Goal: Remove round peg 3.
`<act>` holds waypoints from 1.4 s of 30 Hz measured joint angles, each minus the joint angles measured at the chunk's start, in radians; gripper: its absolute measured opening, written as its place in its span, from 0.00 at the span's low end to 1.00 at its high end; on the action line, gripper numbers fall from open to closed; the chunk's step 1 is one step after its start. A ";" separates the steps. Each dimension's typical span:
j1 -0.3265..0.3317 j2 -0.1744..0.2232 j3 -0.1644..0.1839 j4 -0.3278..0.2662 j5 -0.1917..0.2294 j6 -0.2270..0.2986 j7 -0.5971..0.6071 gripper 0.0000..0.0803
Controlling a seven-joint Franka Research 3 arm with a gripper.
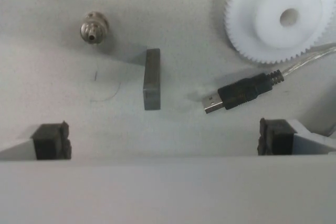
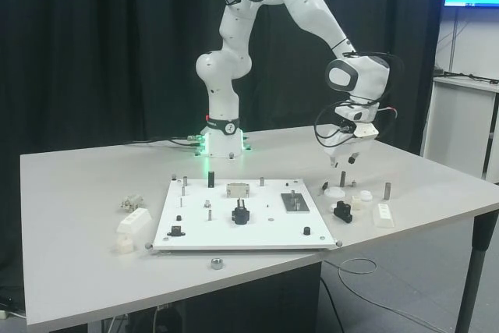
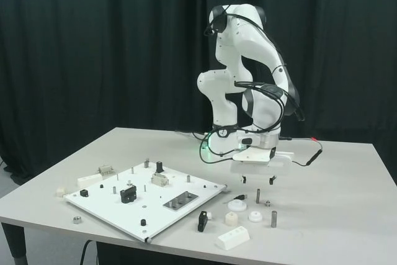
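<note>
The gripper [image 1: 163, 140] is hanging over the grey table [image 1: 52, 87], off to the side of the white board [image 2: 195, 235], and its jaws are standing spread wide with nothing between them. In the wrist view the two black fingertips [image 1: 51, 141] are showing far apart, and bare table is lying in the gap. A short grey peg [image 1: 152, 78] is sitting on the table under the gripper, close to the midline between the two fingers but not in line with their tips, and neither finger is touching it. In the second room view this peg [image 3: 258, 196] is appearing to stand upright on the table, with a clear gap of air between its top and the fingers above. So it is resting off the board, not in any hole. Its cross-section is hard to judge from the wrist view. Around it, a white gear [image 1: 278, 17] is lying flat on the table, a black USB plug [image 1: 236, 94] on its cable is pointing towards the peg and stopping just short of it, and a small metal fitting [image 1: 94, 27] is sitting apart on the peg's other side. A taller grey peg [image 3: 273, 218] is standing further out, near the table's edge.
</note>
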 joint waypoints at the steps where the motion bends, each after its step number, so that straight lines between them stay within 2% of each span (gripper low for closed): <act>1: 0.000 0.000 0.000 0.000 0.000 0.000 0.000 1.00; 10: -0.001 -0.007 -0.020 0.000 -0.021 -0.006 0.013 1.00; 20: -0.030 -0.041 -0.047 -0.012 -0.089 -0.064 0.049 1.00; 25: -0.069 -0.068 -0.048 -0.034 -0.129 -0.090 0.049 1.00; 31: -0.123 -0.102 -0.047 -0.078 -0.168 -0.095 0.040 1.00; 42: -0.234 -0.148 -0.048 -0.149 -0.191 -0.070 -0.024 1.00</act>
